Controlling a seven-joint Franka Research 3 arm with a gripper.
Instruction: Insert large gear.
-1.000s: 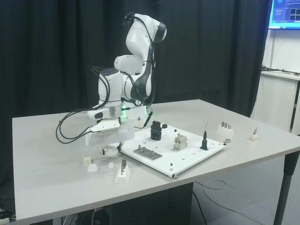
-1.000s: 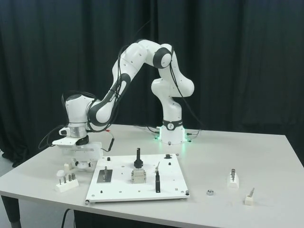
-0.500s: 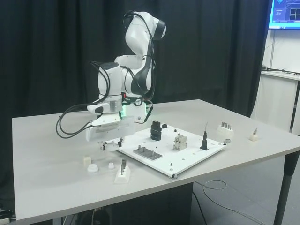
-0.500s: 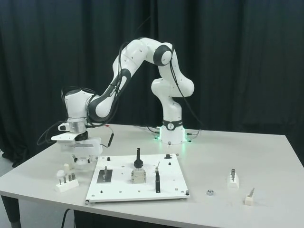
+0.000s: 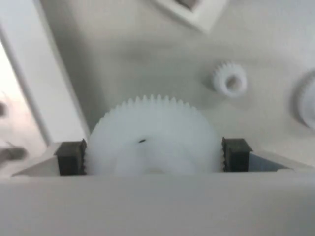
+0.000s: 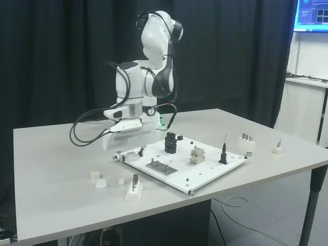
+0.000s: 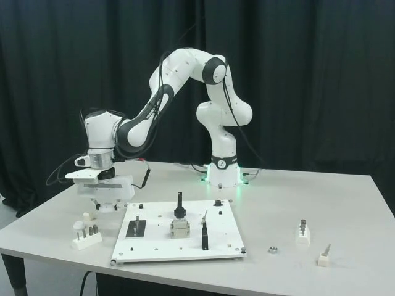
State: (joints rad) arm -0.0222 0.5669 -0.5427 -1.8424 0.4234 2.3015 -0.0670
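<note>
The large white gear (image 5: 153, 140) is clamped between my two black finger pads (image 5: 70, 157), so my gripper (image 5: 153, 156) is shut on it. In the first room view the gripper (image 6: 128, 153) hangs with the gear just above the table, at the near left edge of the white assembly board (image 6: 205, 171). The second room view places the gripper (image 7: 106, 206) left of the board (image 7: 179, 243). A grey plate with upright pegs (image 6: 160, 166) lies on the board, close to the gripper.
A small white gear (image 5: 229, 81) and another toothed part (image 5: 309, 101) lie on the table under the hand. Small white parts (image 6: 101, 183) and a peg holder (image 6: 134, 190) sit left of the board. Black fixtures (image 6: 170, 142) stand on the board.
The arm has risen and carried the large gear from the loose parts toward the board's left edge. The fingers stay shut on the gear.
</note>
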